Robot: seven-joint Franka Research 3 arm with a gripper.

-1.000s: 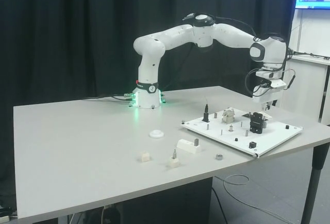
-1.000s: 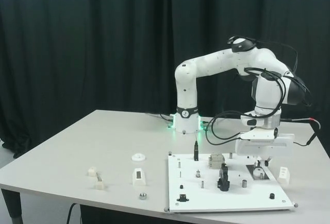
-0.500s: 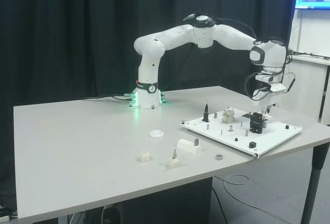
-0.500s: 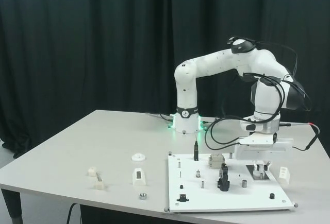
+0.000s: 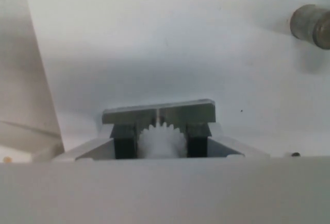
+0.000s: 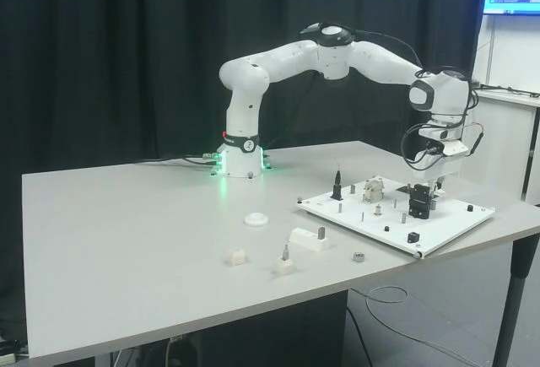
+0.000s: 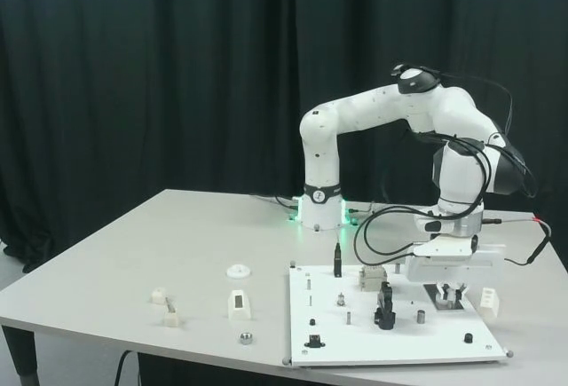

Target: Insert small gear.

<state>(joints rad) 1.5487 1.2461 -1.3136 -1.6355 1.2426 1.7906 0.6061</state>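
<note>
The small white gear [image 5: 161,141] sits between my two black fingers [image 5: 125,140], with a grey metal holder [image 5: 157,112] right behind it. My gripper [image 5: 161,142] is shut on the small gear. In the room views the gripper [image 6: 434,183] [image 7: 453,293] is low over the far right part of the white assembly board [image 6: 456,223] [image 7: 390,342], at the grey holder; the gear itself is hidden there by the fingers.
A grey peg [image 5: 312,26] stands on the board near the gripper. A black part [image 6: 419,201] [image 7: 384,304] and several pegs stand mid-board. On the table beside the board lie a white disc [image 6: 256,218], a white block [image 6: 309,239], two small pieces [image 6: 238,256] and a nut [image 6: 359,256].
The hand has come down onto the holder at the board's far right. The white gear that showed below the fingers is now between them.
</note>
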